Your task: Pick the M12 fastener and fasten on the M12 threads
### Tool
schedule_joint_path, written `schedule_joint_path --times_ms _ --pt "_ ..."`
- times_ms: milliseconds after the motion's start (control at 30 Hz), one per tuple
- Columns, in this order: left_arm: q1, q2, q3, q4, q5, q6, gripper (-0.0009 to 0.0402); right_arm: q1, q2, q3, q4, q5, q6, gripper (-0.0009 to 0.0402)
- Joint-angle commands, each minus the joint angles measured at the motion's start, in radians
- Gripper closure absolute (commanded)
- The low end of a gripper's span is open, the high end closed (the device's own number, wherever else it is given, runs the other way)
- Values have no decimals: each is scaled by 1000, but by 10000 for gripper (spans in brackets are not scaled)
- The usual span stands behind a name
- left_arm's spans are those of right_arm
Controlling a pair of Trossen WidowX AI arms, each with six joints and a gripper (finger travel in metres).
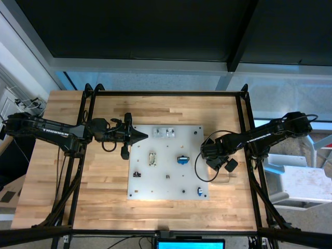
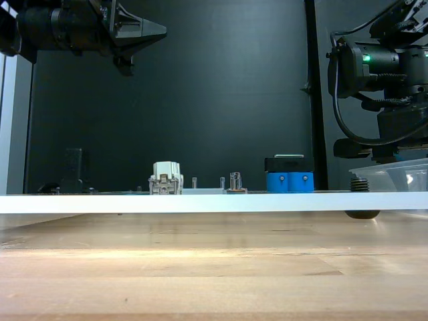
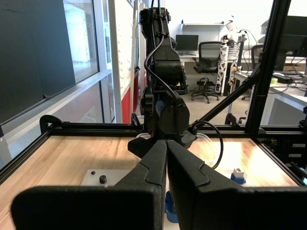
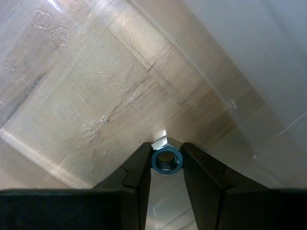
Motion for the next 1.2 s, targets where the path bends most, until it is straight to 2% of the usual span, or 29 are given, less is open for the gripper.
schedule_joint_path --times_ms 33,200,300,567,767,967,1100,1200 --pt "0 0 0 0 0 0 393 0 0 0 3 -2 0 347" --pt "0 0 0 0 0 0 393 0 0 2 1 2 1 361" --pt "0 0 0 0 0 0 393 1 -8 19 -23 27 1 363" --pt "0 0 0 0 0 0 393 10 -14 162 -179 29 -32 364" --pt "0 0 0 0 0 0 393 42 -14 297 -299 27 -115 364" --pt "0 0 0 0 0 0 393 89 -2 401 -374 27 -258 364" --pt "0 0 0 0 0 0 393 111 42 457 -391 27 -346 364" --pt "0 0 0 0 0 0 393 130 91 504 -392 27 -364 364"
